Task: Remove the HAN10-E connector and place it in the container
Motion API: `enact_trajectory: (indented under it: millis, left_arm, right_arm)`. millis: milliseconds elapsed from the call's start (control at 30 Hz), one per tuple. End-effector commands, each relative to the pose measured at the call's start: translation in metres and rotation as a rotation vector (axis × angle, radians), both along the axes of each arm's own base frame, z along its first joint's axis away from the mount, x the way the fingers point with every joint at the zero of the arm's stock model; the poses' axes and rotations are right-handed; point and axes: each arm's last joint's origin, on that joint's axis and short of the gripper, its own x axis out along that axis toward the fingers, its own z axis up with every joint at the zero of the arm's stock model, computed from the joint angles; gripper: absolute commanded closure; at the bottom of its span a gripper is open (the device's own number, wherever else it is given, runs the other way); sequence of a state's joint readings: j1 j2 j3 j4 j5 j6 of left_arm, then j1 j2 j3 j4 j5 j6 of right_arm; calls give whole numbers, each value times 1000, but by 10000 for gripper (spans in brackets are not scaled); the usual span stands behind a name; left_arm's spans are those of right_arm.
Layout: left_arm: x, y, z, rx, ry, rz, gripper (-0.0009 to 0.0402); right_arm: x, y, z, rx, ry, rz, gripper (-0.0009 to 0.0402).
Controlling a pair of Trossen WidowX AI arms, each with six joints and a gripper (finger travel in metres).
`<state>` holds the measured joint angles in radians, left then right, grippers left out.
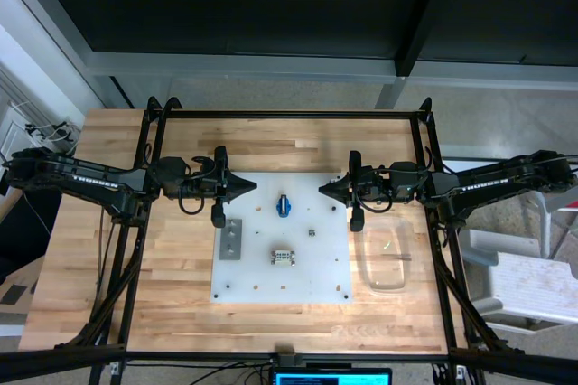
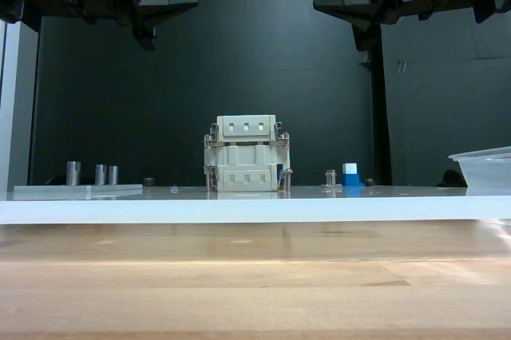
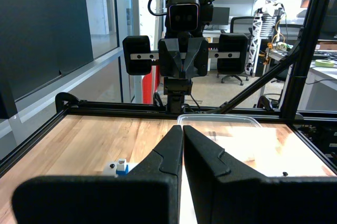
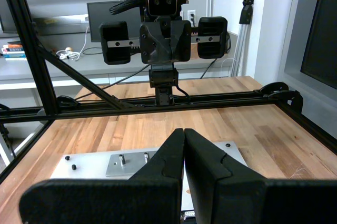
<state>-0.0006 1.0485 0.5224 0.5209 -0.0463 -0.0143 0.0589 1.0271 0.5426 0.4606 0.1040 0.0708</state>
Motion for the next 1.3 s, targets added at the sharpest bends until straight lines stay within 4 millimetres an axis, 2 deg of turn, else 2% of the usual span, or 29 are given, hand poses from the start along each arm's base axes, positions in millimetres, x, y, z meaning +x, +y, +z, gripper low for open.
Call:
enact_trajectory:
  millis: [33,733,967,1300]
  left_arm:
    - [0,0,0,0,0,0,393]
    - [0,0,0,0,0,0,393]
    - [0,0,0,0,0,0,393]
    - [0,0,0,0,0,0,393]
  right_arm:
    - [0,1,0,-23,1,38,393]
    - [0,2,2,-21,-6,58,393]
    - [4,3,21,5,16,76,393]
    - [20,7,58,26,249,85,393]
